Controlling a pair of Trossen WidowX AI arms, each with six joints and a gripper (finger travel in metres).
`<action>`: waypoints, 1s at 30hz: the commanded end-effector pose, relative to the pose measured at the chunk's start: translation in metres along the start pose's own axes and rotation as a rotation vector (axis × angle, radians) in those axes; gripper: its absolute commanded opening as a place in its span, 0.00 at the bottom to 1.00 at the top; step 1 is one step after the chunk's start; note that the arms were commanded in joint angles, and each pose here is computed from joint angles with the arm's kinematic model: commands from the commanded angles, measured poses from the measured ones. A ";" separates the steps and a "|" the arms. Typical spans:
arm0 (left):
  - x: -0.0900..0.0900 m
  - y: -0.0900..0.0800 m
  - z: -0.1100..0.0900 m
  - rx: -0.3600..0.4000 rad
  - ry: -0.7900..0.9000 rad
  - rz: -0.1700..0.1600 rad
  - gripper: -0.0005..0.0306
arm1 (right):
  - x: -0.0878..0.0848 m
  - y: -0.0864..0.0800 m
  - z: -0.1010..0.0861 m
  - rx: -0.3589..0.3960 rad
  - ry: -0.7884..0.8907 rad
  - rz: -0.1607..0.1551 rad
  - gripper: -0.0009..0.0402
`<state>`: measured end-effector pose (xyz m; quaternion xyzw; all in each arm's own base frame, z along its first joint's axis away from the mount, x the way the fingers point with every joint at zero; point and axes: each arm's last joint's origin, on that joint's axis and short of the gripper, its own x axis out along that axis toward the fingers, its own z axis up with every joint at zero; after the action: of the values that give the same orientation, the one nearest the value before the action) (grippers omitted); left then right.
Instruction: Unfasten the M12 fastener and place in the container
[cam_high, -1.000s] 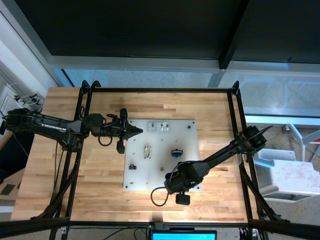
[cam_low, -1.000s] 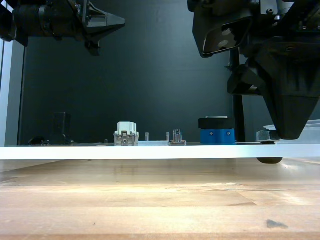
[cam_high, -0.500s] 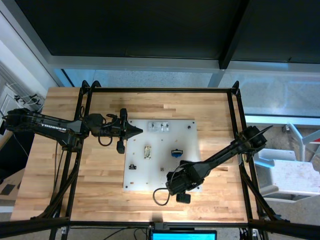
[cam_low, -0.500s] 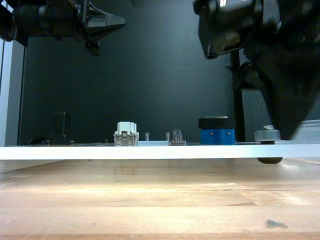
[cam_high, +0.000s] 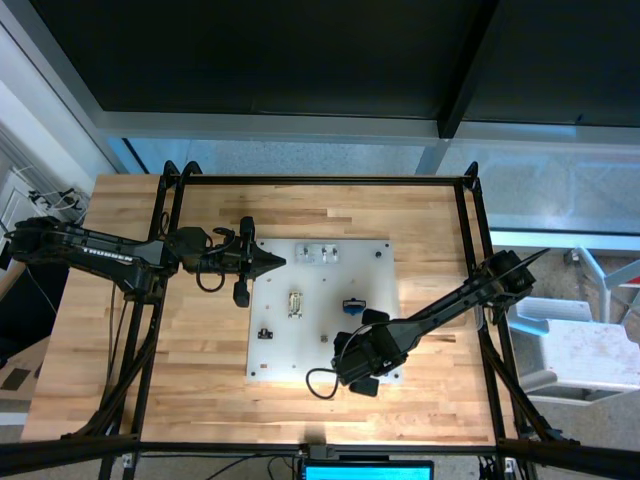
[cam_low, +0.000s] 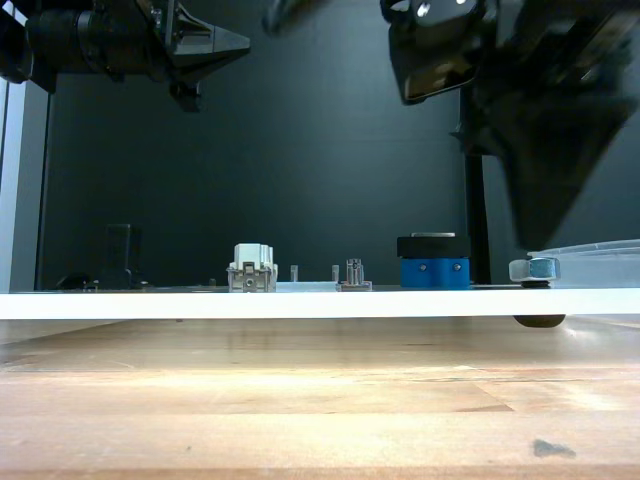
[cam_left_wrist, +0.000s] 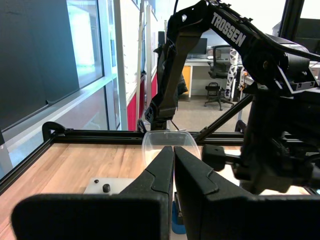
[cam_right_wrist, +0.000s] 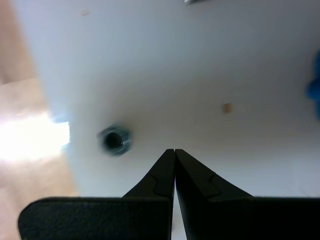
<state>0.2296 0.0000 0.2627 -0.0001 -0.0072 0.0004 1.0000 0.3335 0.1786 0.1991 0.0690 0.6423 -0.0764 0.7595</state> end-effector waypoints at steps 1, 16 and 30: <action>0.000 0.000 0.000 0.000 -0.001 0.000 0.02 | -0.008 0.004 0.002 0.004 0.013 0.070 0.02; 0.000 0.000 0.000 0.000 0.000 0.000 0.02 | 0.008 0.016 0.004 -0.048 0.063 0.215 0.02; 0.000 0.000 0.000 0.000 0.000 0.000 0.02 | 0.013 0.011 0.003 -0.058 0.021 0.128 0.02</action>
<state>0.2296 0.0000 0.2627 -0.0003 -0.0072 0.0004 1.0000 0.3414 0.1885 0.1876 0.0889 0.6458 -0.0069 0.7583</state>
